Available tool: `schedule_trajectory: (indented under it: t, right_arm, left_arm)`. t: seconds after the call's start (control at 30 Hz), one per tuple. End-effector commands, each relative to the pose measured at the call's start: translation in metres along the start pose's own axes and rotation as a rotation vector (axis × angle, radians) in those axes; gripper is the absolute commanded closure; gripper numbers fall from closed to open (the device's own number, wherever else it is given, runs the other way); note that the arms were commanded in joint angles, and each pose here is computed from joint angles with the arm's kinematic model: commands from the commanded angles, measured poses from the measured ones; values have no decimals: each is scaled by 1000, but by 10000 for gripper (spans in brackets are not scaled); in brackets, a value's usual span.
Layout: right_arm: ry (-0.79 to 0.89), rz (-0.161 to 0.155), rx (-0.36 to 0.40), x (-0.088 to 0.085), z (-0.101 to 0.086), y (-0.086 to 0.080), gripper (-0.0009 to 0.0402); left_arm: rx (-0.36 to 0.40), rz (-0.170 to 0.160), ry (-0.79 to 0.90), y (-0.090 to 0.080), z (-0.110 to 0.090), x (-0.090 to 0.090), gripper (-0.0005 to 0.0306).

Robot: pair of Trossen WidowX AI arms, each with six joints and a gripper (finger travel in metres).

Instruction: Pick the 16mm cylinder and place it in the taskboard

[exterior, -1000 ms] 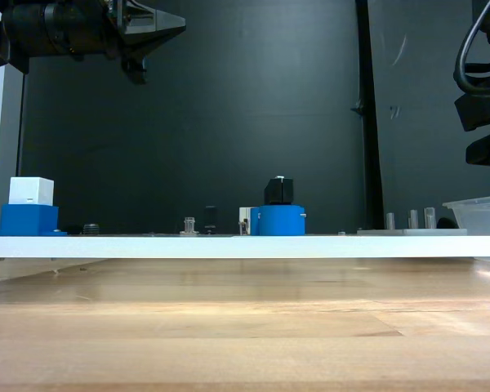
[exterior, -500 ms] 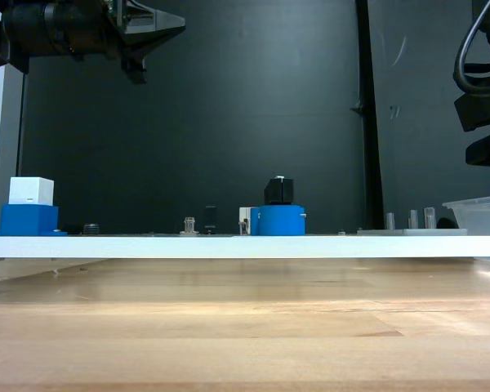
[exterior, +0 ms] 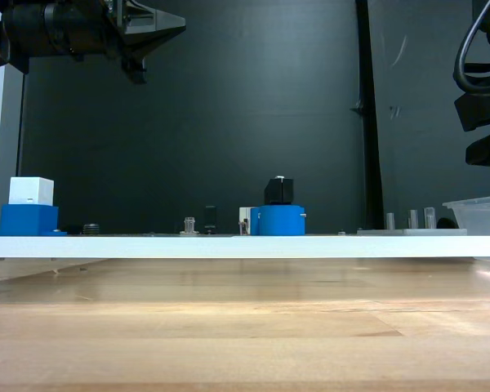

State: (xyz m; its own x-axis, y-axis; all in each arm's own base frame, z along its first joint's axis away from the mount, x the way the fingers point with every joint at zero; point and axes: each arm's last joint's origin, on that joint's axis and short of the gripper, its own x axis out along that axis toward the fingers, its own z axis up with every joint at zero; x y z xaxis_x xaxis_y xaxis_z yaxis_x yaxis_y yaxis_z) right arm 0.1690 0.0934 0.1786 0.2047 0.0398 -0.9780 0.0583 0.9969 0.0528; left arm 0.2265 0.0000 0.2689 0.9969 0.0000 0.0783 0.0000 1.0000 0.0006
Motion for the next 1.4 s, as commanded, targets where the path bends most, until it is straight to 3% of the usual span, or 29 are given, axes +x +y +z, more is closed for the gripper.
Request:
schedule_trajectory:
  t: [0.03,0.37,0.7,0.87,1.4]
  right_arm:
    - [-1,0,-1,0,0,0,361]
    - [5,16,-2,-2,1,1,378]
    - [6,14,-5,-24,6,2,377]
    - [17,-5,-17,-37,7,2,377]
    - [15,-5,-32,-72,14,3,377]
  left_arm:
    - [0,0,0,0,0,0,300]
    - [0,0,0,0,0,0,300]
    - [0,0,0,0,0,0,300]
    - [0,0,0,0,0,0,300]
    - [0,0,0,0,0,0,300]
